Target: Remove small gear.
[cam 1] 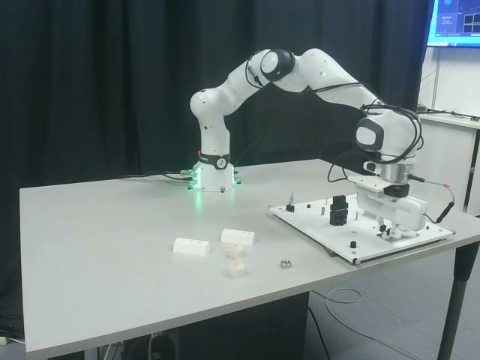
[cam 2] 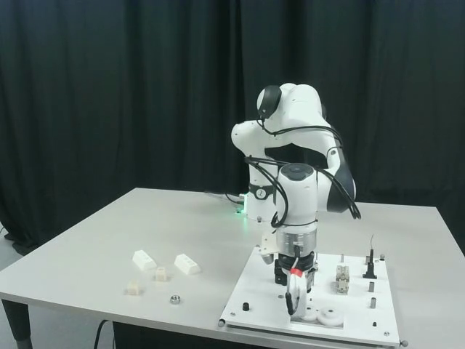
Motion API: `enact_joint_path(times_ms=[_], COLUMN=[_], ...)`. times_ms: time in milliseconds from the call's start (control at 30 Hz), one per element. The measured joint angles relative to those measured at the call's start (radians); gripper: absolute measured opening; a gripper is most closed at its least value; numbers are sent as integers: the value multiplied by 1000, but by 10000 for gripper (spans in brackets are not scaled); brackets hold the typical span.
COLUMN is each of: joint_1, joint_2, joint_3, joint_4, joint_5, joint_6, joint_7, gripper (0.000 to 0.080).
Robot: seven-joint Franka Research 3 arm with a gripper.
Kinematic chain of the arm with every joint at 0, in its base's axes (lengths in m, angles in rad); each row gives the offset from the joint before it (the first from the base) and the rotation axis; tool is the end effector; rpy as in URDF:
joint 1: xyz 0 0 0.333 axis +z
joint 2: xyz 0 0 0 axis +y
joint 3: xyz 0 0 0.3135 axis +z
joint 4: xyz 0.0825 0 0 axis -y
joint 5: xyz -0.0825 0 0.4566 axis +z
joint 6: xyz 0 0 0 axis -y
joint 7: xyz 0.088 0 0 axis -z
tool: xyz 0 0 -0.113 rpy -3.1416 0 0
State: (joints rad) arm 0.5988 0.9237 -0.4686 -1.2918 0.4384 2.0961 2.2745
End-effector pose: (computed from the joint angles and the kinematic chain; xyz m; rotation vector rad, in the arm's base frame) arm 0.7759 0.2042 0.1759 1.4035 -2.7918 -0.0162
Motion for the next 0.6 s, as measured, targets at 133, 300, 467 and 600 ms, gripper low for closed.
enact_joint_path(times_ms=[133,300,467,600], joint_1=[0,0,1,2], joint_2=[1,1,1,2], joint_3=[-3,-6,-7,-9], joint_4=[0,0,0,0], joint_5=[13,22,22,22], joint_6=[-2,-4,-4,-5], joint_7=[0,0,-2,-9], gripper=[157,139,139,139])
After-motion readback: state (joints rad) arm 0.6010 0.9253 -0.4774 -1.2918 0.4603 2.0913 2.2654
